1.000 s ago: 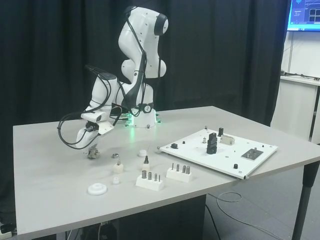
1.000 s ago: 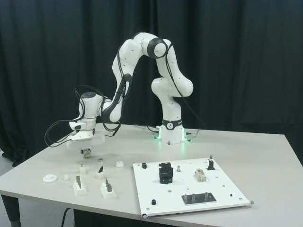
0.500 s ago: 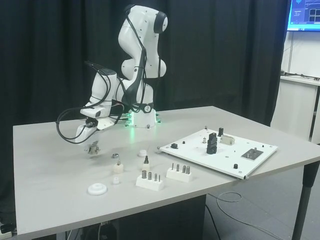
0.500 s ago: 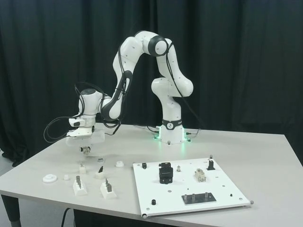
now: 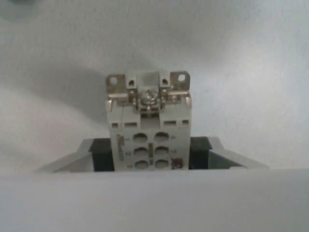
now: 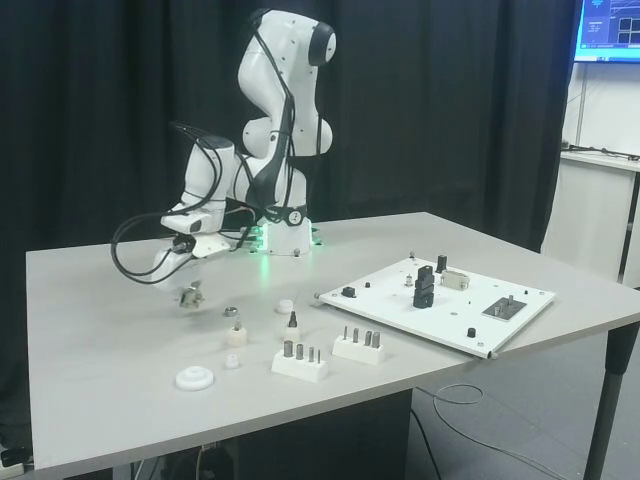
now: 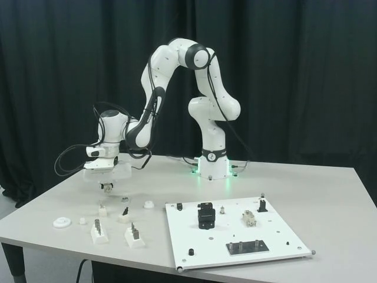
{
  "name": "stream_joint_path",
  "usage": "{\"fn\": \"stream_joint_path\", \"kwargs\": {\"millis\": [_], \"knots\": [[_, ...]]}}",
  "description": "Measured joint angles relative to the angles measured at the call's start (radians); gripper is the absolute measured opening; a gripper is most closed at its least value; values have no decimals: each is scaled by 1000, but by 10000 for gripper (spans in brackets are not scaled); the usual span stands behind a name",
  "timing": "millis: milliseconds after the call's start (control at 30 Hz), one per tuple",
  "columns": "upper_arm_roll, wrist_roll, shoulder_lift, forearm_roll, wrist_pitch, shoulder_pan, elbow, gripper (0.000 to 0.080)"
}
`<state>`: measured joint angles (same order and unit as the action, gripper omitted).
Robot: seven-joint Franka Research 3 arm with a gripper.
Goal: Insert waterproof.
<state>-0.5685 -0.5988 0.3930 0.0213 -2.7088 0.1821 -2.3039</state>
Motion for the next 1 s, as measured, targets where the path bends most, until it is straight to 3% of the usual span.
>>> {"fn": "stream_joint_path", "kwargs": {"millis": [467, 767, 1000], "knots": [[14, 7, -78, 129, 62, -89, 3, 313], [35, 36, -157, 211, 147, -179, 14, 313], [58, 124, -209, 234, 220, -264, 24, 313]]}}
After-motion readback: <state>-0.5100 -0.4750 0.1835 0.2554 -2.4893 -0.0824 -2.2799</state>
